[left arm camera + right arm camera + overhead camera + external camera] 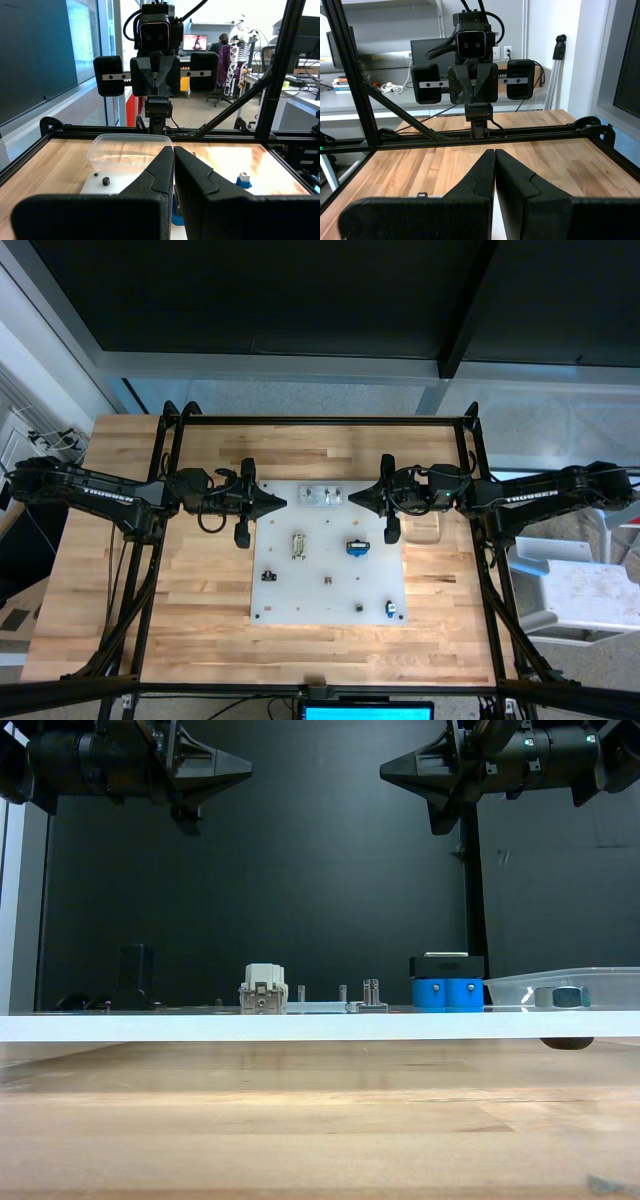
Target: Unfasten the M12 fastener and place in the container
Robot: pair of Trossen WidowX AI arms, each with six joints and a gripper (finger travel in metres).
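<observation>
The M12 fastener (360, 612) is a small dark nut on its stud near the white board's near right edge. In the low view the fastener (567, 997) stands in front of the clear container (600, 982). The container (425, 531) lies just off the board's far right side and holds nothing, as the left wrist view of the container (129, 150) confirms. My left gripper (283, 503) hovers high over the board's far left edge, shut on nothing. My right gripper (351, 500) hovers high over the far middle, tip facing the left one, also shut and empty.
On the white board (300, 595) stand a beige connector (298, 545), a blue connector (357, 547), a blue-and-black connector (391, 610) and a small brownish fastener (328, 580). A black post (106, 181) stands by the container. A black frame (320, 421) rings the table.
</observation>
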